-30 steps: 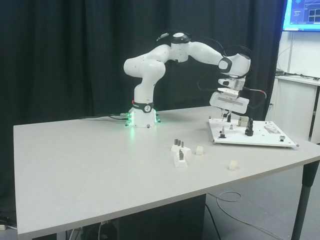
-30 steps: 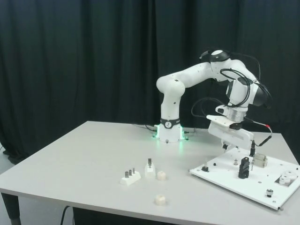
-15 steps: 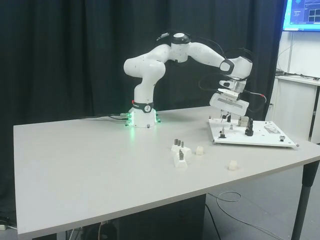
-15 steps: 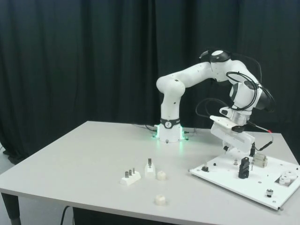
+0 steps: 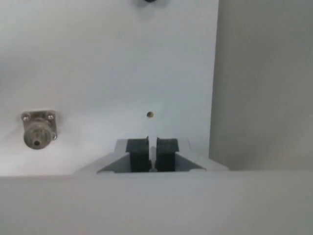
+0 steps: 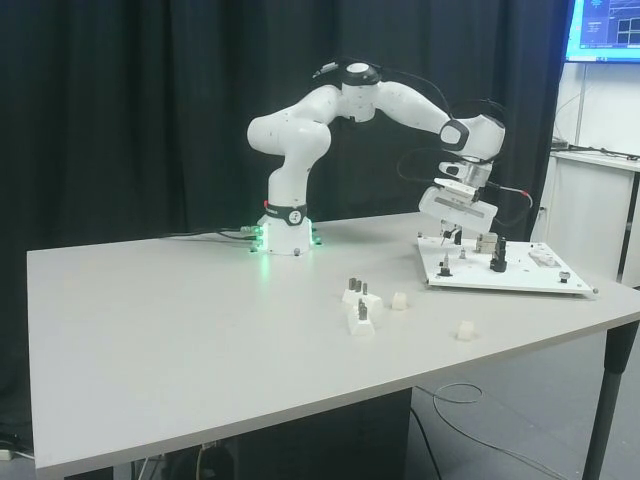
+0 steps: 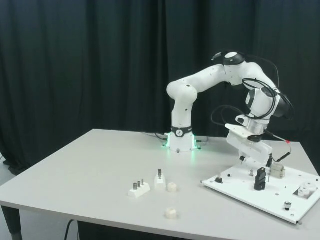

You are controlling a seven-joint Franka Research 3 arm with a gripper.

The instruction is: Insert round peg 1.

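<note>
First room view, left to right. Bare grey table (image 6: 180, 320) fills the lower left of the frame. The white arm's base (image 6: 283, 232), lit green at the foot, stands left of centre toward the table's far edge. Just right of centre — a small white holder (image 6: 359, 305) with short upright pegs (image 6: 354, 286) in it, then two loose white blocks (image 6: 399, 300), (image 6: 465, 329) a little further right. At the right, the white board (image 6: 500, 272) lies flat on the table with a black fixture (image 6: 498, 256) on it. The gripper (image 6: 447, 236) hangs over the board's near-left area, close above the surface.

Wrist view: the two black fingers (image 5: 138, 152) stand close together with a narrow gap, and a thin pale sliver shows in that gap — most likely round peg 1 (image 5: 153, 147), though too little of it shows to be sure. A small hole (image 5: 149, 114) in the white board sits just above the fingertips in the frame, near the board's edge; a metal threaded connector (image 5: 38, 129) is at mid-left.

Second room view: holder (image 7: 138, 188) lower centre, gripper (image 7: 242, 159) right of centre above the board (image 7: 260, 192).
</note>
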